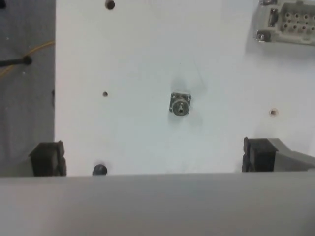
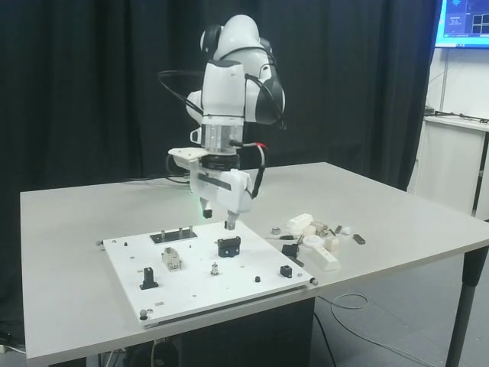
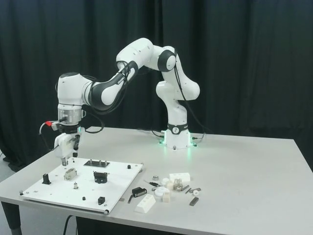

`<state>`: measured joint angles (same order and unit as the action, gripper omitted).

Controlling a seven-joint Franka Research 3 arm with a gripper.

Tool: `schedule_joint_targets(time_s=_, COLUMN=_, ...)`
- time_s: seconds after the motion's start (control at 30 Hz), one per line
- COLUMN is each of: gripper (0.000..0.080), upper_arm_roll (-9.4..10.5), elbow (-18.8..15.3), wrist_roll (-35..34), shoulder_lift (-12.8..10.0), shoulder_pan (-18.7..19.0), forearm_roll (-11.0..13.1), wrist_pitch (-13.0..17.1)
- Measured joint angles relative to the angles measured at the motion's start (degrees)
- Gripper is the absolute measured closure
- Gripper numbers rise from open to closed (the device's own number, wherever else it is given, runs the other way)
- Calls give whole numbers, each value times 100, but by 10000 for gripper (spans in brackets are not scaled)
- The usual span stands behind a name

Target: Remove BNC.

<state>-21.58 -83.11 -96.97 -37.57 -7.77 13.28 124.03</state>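
The BNC connector [image 1: 180, 104] is a small metal socket with a square flange, standing upright on the white board [image 1: 147, 49]. In the first room view the BNC connector [image 2: 215, 268] sits near the middle of the board [image 2: 237, 281]. My gripper [image 2: 218, 219] hangs well above it, open and holding nothing. The wrist view shows both black fingers [image 1: 48, 158] spread wide, with the gripper [image 1: 153, 156] midpoint near the connector. From the second room view the gripper [image 3: 69, 157] hovers over the board's far part, above the BNC connector [image 3: 75, 186].
A grey multi-pin socket [image 1: 288, 22] is mounted near the BNC, also seen as the multi-pin socket [image 2: 171, 260]. A black block [image 2: 228, 246] and a black post [image 2: 148, 278] stand on the board. Loose white and black parts [image 2: 317, 233] lie on the table beside the board.
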Motion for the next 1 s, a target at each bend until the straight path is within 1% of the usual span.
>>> schedule_joint_targets(time_s=0.33, gripper=3, upper_arm_roll=0, elbow=384, wrist_roll=17, shoulder_lift=-333, shoulder_pan=-57, forearm_roll=80, wrist_pitch=-357)
schedule_joint_targets(time_s=0.5, gripper=3, upper_arm_roll=0, elbow=507, wrist_roll=70, shoulder_lift=-467, shoulder_pan=-118, forearm_roll=198, wrist_pitch=-501)
schedule_joint_targets(time_s=0.77, gripper=3, upper_arm_roll=0, elbow=571, wrist_roll=238, shoulder_lift=-654, shoulder_pan=-183, forearm_roll=464, wrist_pitch=-533)
schedule_joint_targets(time_s=1.0, gripper=3, upper_arm_roll=1, elbow=579, wrist_roll=275, shoulder_lift=-793, shoulder_pan=-183, forearm_roll=508, wrist_pitch=-533)
